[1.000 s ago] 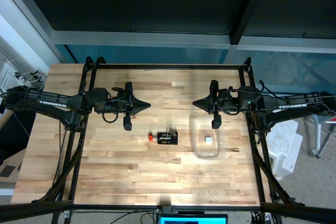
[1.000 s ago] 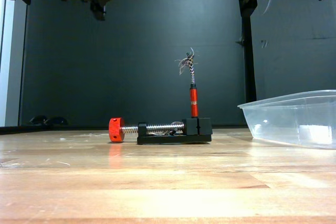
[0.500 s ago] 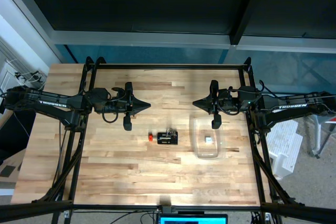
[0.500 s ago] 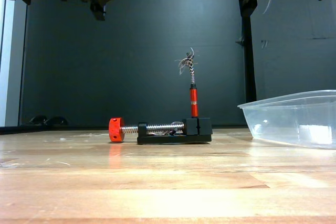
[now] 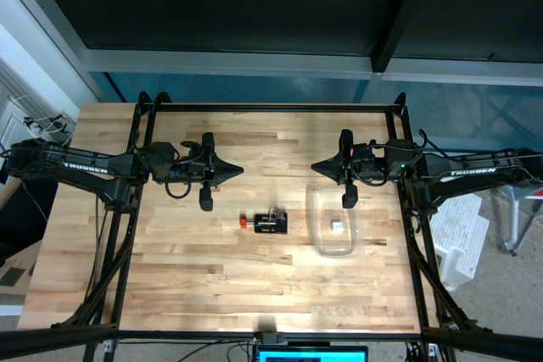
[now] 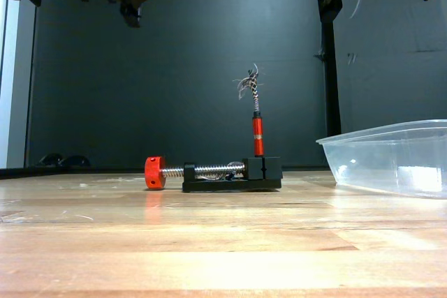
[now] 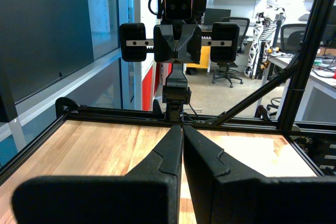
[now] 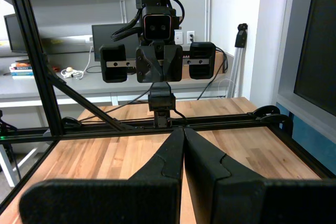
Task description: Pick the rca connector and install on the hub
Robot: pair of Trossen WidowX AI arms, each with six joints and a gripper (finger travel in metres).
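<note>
The rca plug (image 6: 258, 134) stands upright on the hub (image 6: 232, 172), at the end away from the hub's red knob (image 6: 154, 172). It has a red sleeve and a frayed braided wire at its top. The hub lies flat near the middle of the worktop (image 5: 212, 294), a pale surface of wood planks with light scuffs. To the hub's right, apart from it, sits a clear plastic tray (image 5: 321, 247) with a small white square piece (image 5: 338, 225) inside. A black metal frame (image 5: 271, 108) runs round the worktop's edges, and a lit screen (image 5: 312, 353) shows at the near edge.

Both arms hang level, well above the wood and on the far side of the hub, facing each other. The left claw (image 5: 240, 170) is clenched on nothing, its fingers (image 7: 168, 156) pressed together. The right claw (image 5: 315, 167) is clenched too, its fingers (image 8: 168, 161) flat against each other with nothing between them. Neither touches the hub, the plug or the tray.

A dark wall panel (image 6: 209, 54) stands behind the worktop. The left wrist view shows office chairs (image 7: 227, 66) on a grey floor beyond the frame. The right wrist view shows a long desk (image 8: 63, 85) against a light wall.
</note>
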